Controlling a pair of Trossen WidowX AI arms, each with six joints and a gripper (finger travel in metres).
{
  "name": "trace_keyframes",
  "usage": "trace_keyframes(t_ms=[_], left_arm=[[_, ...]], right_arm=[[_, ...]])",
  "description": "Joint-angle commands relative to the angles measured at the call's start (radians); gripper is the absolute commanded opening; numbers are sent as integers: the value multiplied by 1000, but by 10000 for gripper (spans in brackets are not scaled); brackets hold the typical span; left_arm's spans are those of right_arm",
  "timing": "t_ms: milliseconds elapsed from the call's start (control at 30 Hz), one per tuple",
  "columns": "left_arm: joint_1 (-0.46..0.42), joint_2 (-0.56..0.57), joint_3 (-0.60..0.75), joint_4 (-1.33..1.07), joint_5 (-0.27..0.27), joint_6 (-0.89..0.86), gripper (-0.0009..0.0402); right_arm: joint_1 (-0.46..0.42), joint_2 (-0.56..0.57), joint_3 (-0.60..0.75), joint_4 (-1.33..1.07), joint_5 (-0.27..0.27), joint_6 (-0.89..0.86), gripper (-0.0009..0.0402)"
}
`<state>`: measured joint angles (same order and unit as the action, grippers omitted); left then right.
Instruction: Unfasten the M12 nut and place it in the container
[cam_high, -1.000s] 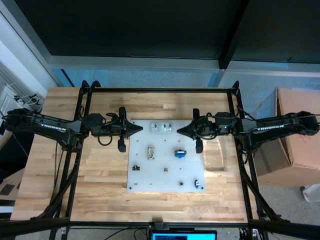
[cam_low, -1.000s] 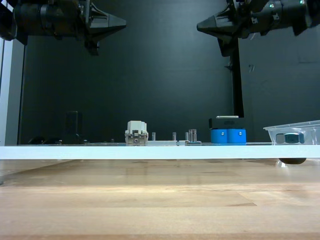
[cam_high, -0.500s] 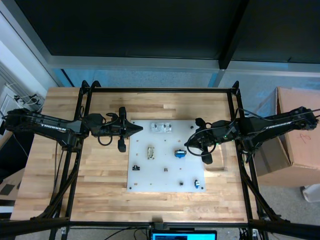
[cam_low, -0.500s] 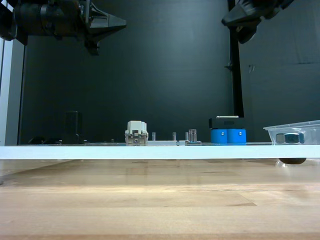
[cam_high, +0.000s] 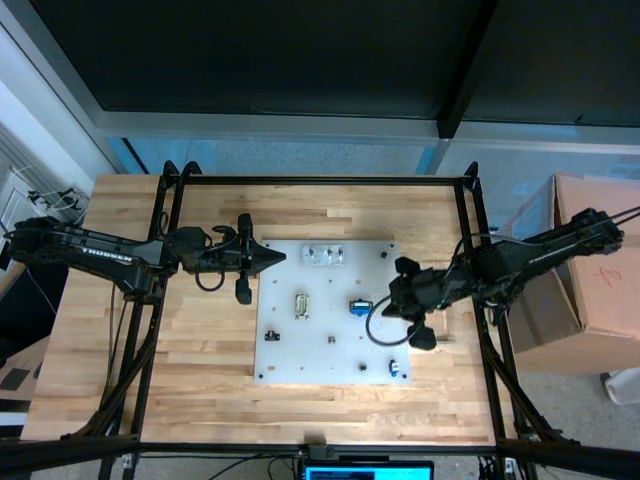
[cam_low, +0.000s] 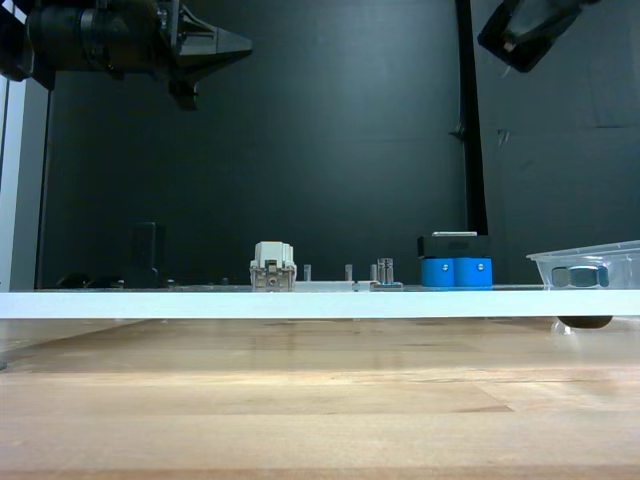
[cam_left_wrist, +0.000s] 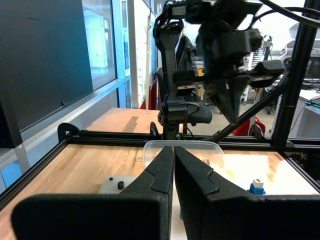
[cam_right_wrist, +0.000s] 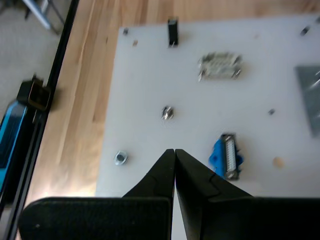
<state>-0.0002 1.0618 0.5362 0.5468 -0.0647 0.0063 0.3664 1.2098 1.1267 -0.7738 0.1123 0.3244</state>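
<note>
The small silver nut (cam_high: 395, 368) sits on its stud near the white board's (cam_high: 300, 350) near right edge. In the low view the nut (cam_low: 580, 275) shows in front of the clear container (cam_low: 600, 255). My right gripper (cam_high: 392, 305) hangs high above the board's right half, pointing down, fingers shut and holding nothing. From its wrist camera the nut (cam_right_wrist: 120, 158) lies off to one side of the shut right gripper (cam_right_wrist: 174, 152). My left gripper (cam_high: 280, 258) hovers shut and empty at the board's far left edge, high up (cam_low: 248, 42).
The board carries a white connector (cam_high: 300, 305), a blue connector (cam_high: 360, 307) and a silver post (cam_high: 331, 340). The right arm covers most of the container (cam_high: 448, 325) right of the board. A black frame rings the table. A cardboard box (cam_high: 595, 270) stands right.
The right arm has swung from the board's far right toward the near side and tilted its gripper down over the board. The left arm and the nut have not moved.
</note>
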Motion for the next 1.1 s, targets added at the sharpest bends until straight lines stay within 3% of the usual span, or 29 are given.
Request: trace_keyframes(t_ms=[33,133,300,767,1100], left_arm=[[0,0,0,0,0,0,0],[0,0,0,1,0,0,0],[0,0,0,1,0,0,0],[0,0,0,1,0,0,0],[0,0,0,0,0,0,0]], right_arm=[[23,75,75,-85,-1,33,0],[40,150,153,-166,-14,63,0],[73,283,287,-283,-80,113,0],[113,566,607,-463,-78,521,0],[116,647,681,-524,-89,905,0]])
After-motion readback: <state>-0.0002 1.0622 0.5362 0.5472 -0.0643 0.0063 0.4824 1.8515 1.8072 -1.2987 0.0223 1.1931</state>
